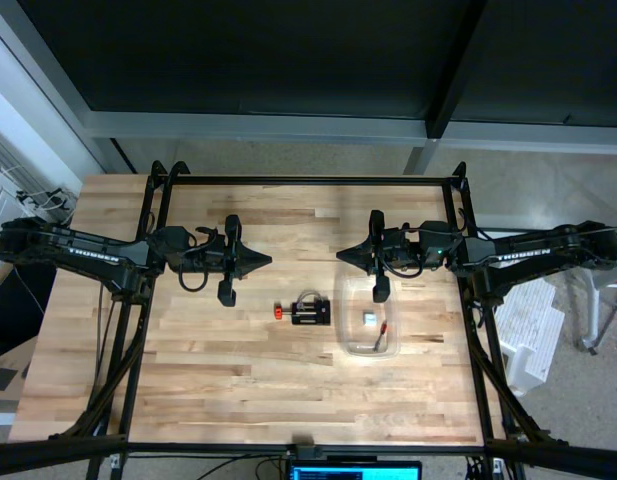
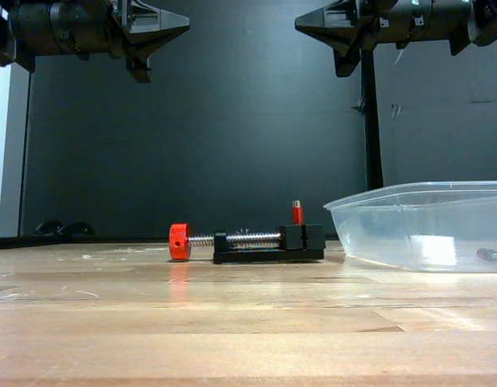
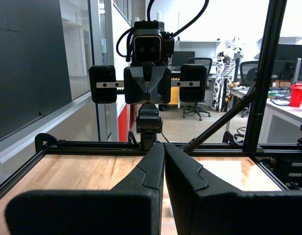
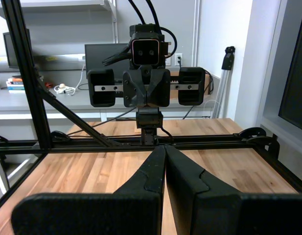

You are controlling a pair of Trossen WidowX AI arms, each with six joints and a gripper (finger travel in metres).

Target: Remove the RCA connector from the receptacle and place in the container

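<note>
Overhead, the connector [image 1: 382,332] is seen lying inside the tray [image 1: 352,346], just right of the receptacle [image 1: 306,311]. Above the table, the left gripper [image 1: 267,261] and right gripper [image 1: 340,256] are held with jaws together.

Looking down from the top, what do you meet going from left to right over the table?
Left gripper, hovering shut → receptacle → container. The right gripper, also shut, hovers high and lines up with the container, so it has no clear place.
</note>
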